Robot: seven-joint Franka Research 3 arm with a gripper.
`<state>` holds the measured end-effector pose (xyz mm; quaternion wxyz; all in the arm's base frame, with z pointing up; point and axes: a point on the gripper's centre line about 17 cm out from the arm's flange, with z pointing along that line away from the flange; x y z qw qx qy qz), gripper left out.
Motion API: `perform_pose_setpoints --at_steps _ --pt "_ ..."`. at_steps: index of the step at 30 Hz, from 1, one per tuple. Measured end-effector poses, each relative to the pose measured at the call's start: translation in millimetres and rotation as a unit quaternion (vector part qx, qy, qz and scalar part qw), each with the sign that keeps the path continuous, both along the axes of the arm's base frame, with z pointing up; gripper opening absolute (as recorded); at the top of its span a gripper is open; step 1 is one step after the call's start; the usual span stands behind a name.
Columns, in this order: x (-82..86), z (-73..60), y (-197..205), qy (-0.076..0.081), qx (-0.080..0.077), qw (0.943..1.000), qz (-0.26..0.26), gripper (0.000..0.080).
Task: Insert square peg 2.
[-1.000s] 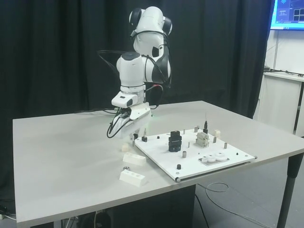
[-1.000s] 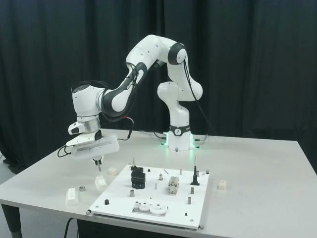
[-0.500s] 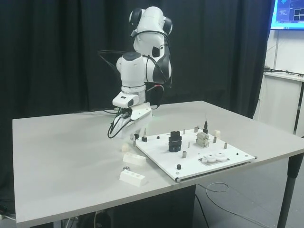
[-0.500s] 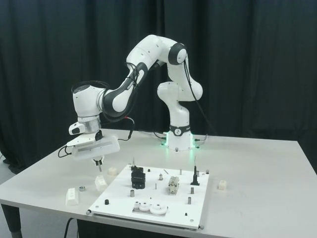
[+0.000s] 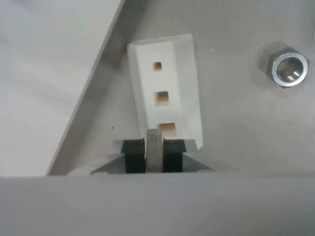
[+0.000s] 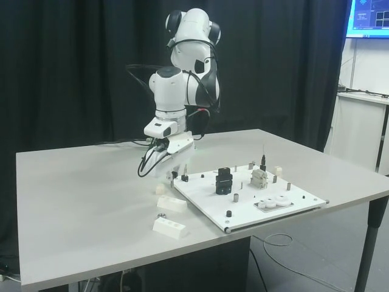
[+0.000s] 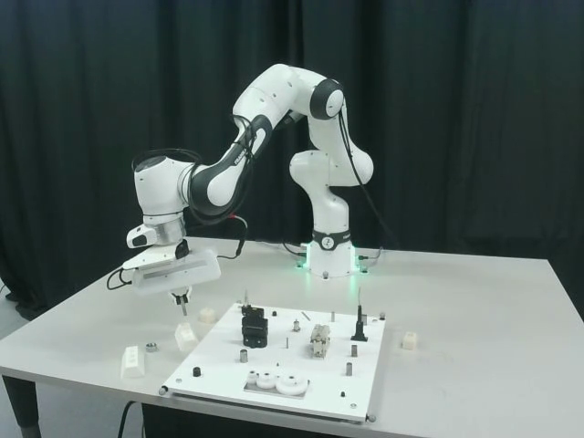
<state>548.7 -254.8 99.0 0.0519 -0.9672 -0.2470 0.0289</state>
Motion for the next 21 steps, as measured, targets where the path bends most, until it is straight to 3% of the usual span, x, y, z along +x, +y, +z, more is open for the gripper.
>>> perform_pose_setpoints --at_steps 21 --pt "-3.6 2.2 -11.2 0.003 -0.012 0.9998 -0.017 0.0073"
